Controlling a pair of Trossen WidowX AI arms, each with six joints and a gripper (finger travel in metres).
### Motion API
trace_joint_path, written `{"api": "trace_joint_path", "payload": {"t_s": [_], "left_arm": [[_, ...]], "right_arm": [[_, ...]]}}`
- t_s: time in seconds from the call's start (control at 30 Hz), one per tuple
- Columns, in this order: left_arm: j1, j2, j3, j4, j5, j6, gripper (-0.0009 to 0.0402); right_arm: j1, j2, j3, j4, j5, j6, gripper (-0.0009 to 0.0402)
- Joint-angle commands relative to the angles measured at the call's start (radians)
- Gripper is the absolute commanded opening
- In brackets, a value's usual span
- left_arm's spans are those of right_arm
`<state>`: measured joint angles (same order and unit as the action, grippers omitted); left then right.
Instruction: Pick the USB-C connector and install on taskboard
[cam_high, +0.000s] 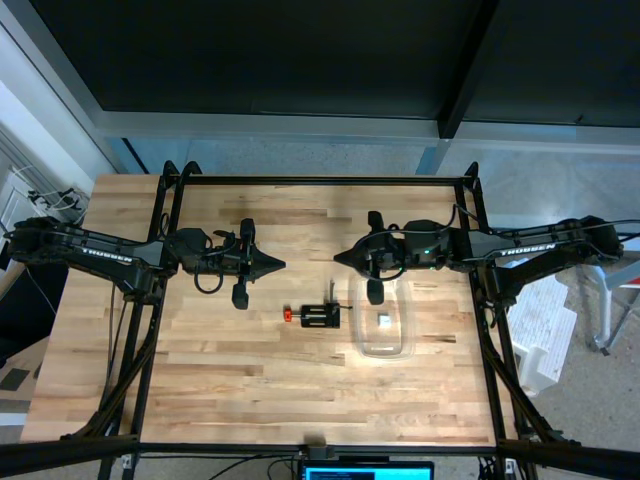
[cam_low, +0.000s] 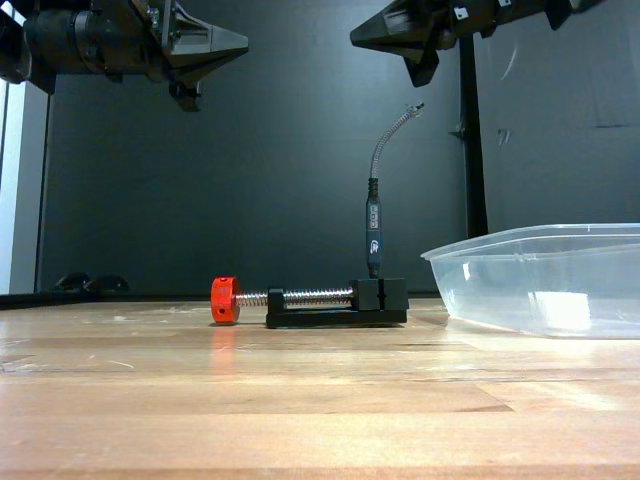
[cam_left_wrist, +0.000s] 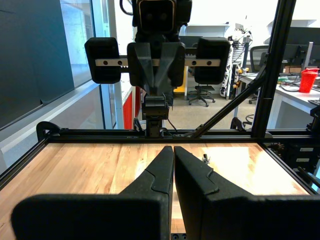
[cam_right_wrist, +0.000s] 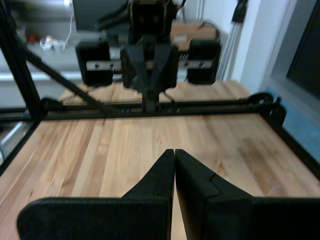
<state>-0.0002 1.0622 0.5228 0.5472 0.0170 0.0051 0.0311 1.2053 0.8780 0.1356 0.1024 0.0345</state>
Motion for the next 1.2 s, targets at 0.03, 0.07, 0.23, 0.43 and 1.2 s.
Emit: {"api": "trace_joint_path", "payload": {"t_s": [0.03, 0.07, 0.23, 0.43, 1.2], "left_arm": [[0.000, 0.000, 0.000, 0.000, 0.000, 0.000, 0.0000], [0.000, 0.000, 0.000, 0.000, 0.000, 0.000, 0.0000], [0.000, 0.000, 0.000, 0.000, 0.000, 0.000, 0.0000], [0.000, 0.000, 0.000, 0.000, 0.000, 0.000, 0.0000], [0.000, 0.000, 0.000, 0.000, 0.000, 0.000, 0.0000]], "right_arm": [[-0.003, -0.028, -0.055, 0.093, 0.002, 0.001, 0.0000], [-0.003, -0.035, -0.069, 0.117, 0.002, 0.001, 0.0000], [-0.004, -0.056, -0.145, 0.233, 0.001, 0.001, 0.0000], [-0.007, -0.060, -0.213, 0.333, -0.013, 0.005, 0.0000], [-0.012, -0.059, -0.267, 0.408, -0.053, 0.001, 0.0000]]}}
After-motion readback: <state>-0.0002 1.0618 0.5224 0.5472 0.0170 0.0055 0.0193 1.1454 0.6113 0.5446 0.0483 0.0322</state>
